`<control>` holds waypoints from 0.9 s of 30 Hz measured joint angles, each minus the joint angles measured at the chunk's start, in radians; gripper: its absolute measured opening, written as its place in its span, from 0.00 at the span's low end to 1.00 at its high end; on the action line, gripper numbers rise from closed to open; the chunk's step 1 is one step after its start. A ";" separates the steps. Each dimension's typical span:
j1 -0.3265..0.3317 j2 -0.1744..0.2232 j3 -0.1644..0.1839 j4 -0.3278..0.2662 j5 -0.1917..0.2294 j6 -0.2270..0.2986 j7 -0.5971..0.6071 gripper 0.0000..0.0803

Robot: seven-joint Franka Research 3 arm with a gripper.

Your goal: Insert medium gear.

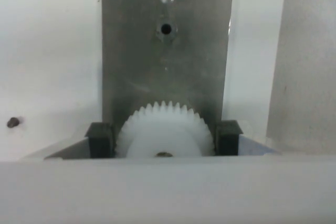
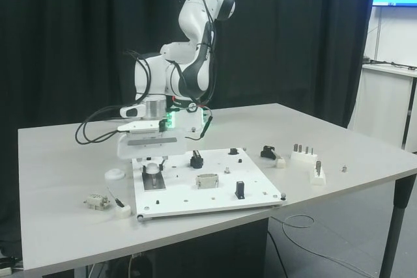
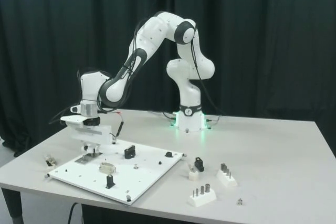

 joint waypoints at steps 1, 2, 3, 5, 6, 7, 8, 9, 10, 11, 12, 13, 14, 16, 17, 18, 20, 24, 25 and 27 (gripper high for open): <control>-0.001 0.001 0.002 0.000 0.002 0.000 0.000 0.50; -0.001 0.001 0.002 0.000 0.003 0.001 -0.001 0.50; -0.001 0.002 0.003 0.000 0.004 0.001 -0.002 0.50; -0.002 0.005 0.004 0.000 0.008 0.003 -0.005 0.50; -0.002 0.006 0.004 0.000 0.010 0.004 -0.007 0.50; -0.002 0.008 0.004 0.000 0.012 0.005 -0.009 0.50; -0.002 0.010 0.005 0.000 0.014 0.007 -0.011 0.50; -0.003 0.011 0.006 0.001 0.015 0.009 -0.013 0.50; -0.004 0.013 0.007 0.001 0.016 0.011 -0.014 0.50; -0.004 0.015 0.009 0.001 0.017 0.013 -0.015 0.50; -0.006 0.018 0.011 0.002 0.019 0.016 -0.016 0.50; -0.007 0.019 0.012 0.002 0.020 0.017 -0.016 0.50; -0.007 0.020 0.013 0.002 0.020 0.017 -0.016 0.50; -0.008 0.020 0.013 0.002 0.020 0.017 -0.016 0.50; -0.008 0.020 0.013 0.002 0.020 0.017 -0.016 0.50; -0.008 0.020 0.013 0.002 0.020 0.017 -0.016 0.50; -0.008 0.019 0.013 0.002 0.020 0.017 -0.016 0.50; -0.008 0.019 0.013 0.002 0.020 0.016 -0.016 0.50; -0.008 0.019 0.013 0.002 0.020 0.016 -0.018 0.50; -0.008 0.019 0.013 0.002 0.020 0.015 -0.025 0.50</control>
